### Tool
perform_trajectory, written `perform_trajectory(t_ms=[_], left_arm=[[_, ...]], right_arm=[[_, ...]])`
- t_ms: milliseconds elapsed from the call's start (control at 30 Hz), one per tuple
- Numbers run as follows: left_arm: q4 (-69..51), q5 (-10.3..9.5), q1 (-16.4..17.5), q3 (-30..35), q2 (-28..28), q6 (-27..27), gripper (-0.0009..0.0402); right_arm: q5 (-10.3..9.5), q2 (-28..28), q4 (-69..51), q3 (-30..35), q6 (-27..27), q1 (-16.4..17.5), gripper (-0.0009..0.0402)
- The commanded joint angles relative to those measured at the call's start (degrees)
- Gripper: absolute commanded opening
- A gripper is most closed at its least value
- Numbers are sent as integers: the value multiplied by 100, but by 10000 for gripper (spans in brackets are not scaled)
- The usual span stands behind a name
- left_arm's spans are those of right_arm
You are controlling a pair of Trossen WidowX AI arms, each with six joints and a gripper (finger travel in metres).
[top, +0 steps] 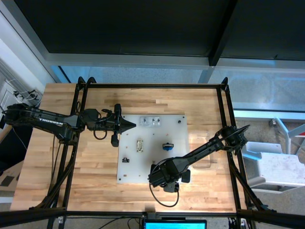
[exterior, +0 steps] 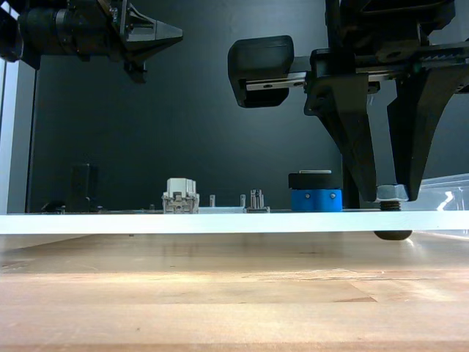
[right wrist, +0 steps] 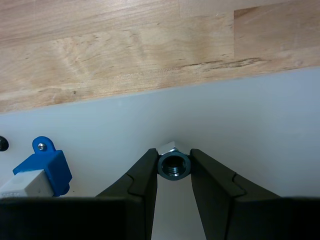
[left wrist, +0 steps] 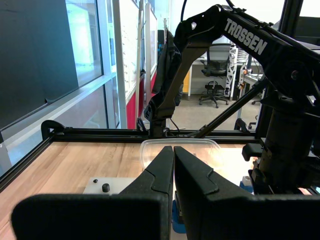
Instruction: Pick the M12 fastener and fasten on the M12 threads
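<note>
1 tabletop [top: 71, 181] with 1 white board [top: 138, 167] laid on it. 2 hands are seen. The left hand [top: 130, 125] is held above the board's 9 o'clock edge, fingers pressed together, nothing gripped. The right hand [exterior: 389, 196] is positioned at the board's 5 o'clock edge, fingers closed against both sides of the 1 M12 nut [right wrist: 174, 166]. The nut is seated on top of the 1 black stud [exterior: 393, 207]. Ribs are exposed beneath it in the low view. Both are covered by the hand in the high view.
</note>
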Motion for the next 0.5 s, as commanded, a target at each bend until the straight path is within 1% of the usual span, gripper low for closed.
perform_trajectory(t_ms=[33, 500], left_arm=[[2, 2, 2, 2, 0, 0, 0], [2, 0, 2, 2, 0, 0, 0]], right_arm=[[4, 4, 55, -33, 2, 9, 0], [7, 4, 70, -37, 24, 48, 0]])
